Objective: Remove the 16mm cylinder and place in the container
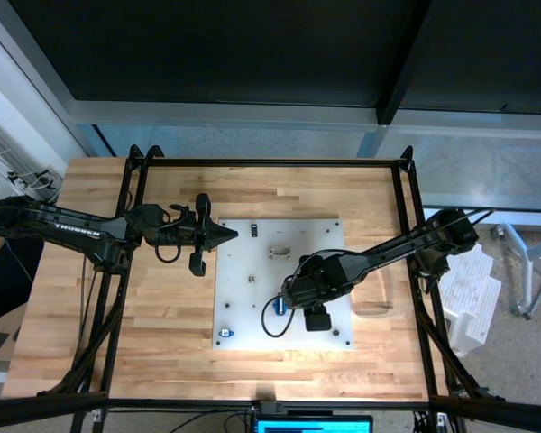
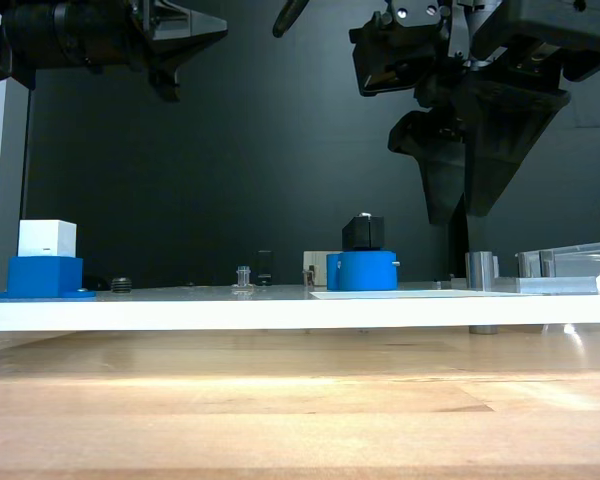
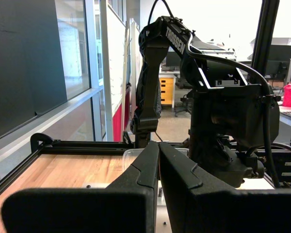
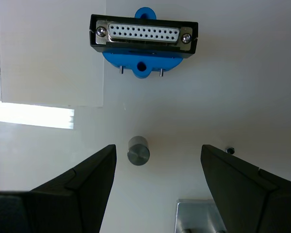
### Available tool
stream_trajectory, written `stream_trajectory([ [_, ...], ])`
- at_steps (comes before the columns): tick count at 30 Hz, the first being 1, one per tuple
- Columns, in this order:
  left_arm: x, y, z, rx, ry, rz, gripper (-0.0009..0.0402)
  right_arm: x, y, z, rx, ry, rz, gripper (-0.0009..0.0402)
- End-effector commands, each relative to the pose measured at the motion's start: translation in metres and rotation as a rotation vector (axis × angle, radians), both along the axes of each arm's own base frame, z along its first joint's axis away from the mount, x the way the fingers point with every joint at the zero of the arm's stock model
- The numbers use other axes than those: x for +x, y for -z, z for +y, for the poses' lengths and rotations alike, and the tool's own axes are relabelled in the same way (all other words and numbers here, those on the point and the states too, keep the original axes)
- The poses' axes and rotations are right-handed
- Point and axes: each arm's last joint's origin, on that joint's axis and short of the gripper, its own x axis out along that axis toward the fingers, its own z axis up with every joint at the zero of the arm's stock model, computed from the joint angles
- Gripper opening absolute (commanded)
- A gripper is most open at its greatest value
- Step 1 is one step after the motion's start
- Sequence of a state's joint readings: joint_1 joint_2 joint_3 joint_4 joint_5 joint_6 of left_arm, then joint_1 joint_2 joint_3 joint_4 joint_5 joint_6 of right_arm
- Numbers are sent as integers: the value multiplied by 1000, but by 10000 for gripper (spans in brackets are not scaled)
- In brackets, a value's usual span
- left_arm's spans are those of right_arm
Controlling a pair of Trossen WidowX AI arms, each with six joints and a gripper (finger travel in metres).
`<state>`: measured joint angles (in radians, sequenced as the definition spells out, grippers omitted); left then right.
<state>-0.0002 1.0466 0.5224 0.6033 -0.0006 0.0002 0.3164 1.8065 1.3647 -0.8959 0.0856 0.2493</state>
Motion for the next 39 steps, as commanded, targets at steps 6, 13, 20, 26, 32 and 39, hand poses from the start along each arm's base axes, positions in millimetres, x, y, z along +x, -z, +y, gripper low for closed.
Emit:
stream_trajectory([
  [6,0,0,0,0,0,0,0,2,1,1,5,5,-14,243],
  [13,0,0,0,0,0,0,0,6,6,2,6,4,-14,243],
  [20,0,0,0,0,0,0,0,7,6,3,11,4,-31,241],
  [26,0,0,0,0,0,0,0,10,12,4,14,3,-26,229],
  [32,0,0,0,0,0,0,0,11,12,4,19,2,-32,218],
  [39,0,0,0,0,0,0,0,13,16,5,19,3,-31,203],
])
